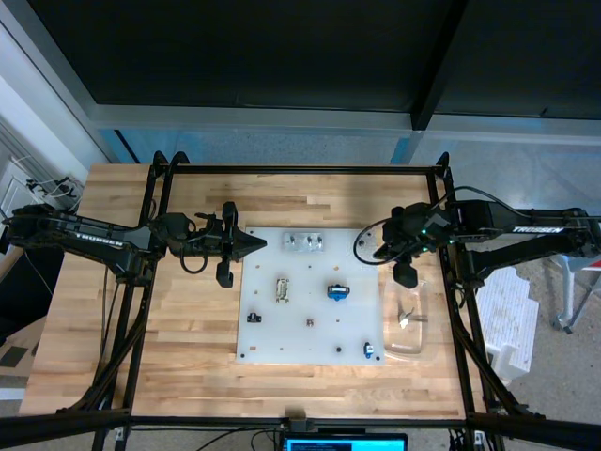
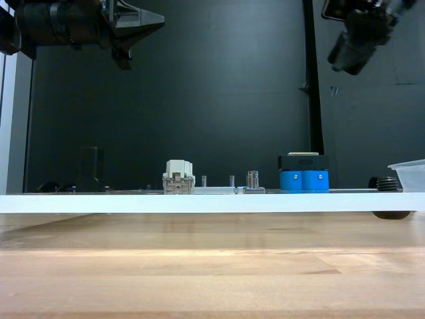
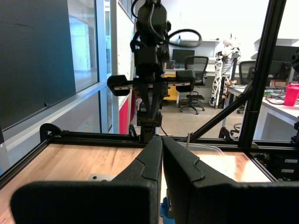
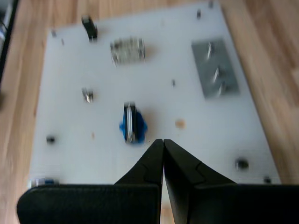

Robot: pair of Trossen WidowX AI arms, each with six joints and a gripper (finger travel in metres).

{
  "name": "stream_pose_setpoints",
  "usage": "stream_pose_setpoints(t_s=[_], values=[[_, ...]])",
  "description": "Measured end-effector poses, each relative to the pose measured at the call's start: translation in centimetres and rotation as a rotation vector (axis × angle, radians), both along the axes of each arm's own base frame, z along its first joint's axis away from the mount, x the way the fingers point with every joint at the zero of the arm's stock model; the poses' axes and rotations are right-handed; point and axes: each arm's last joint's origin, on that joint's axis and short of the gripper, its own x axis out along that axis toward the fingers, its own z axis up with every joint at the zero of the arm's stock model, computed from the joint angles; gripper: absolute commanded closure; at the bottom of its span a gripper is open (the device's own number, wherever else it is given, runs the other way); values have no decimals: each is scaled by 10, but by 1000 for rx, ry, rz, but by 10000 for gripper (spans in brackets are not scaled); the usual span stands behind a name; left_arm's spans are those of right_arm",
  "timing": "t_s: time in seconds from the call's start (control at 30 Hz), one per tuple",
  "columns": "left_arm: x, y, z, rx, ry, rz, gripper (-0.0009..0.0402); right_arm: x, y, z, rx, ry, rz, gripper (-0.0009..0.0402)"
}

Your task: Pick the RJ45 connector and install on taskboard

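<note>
The taskboard is a white square plate in the middle of the table, also visible in the low view and the right wrist view. To its right lies a clear tray holding the thin dark RJ45 connector and a small pale piece. My right gripper hangs in the air over the tray's far end, pointing down. Its fingers are shut on nothing. High over the board's left edge, my left gripper points right, level, shut and empty.
Mounted on the board are a silver block, a beige socket, a blue fitting, a small blue piece and a black piece. A black frame runs around the wooden table.
</note>
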Motion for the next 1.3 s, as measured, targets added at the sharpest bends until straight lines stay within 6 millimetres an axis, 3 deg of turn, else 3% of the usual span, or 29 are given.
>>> stream_pose_setpoints(t_s=[0.67, 1.3], values=[[0, 0, 0, 0, 0, 0, 393, -42, 31, -8, -39, 241, 20, 393], [0, 0, 0, 0, 1, -1, 393, -69, 70, -14, 48, 372, 72, 392]])
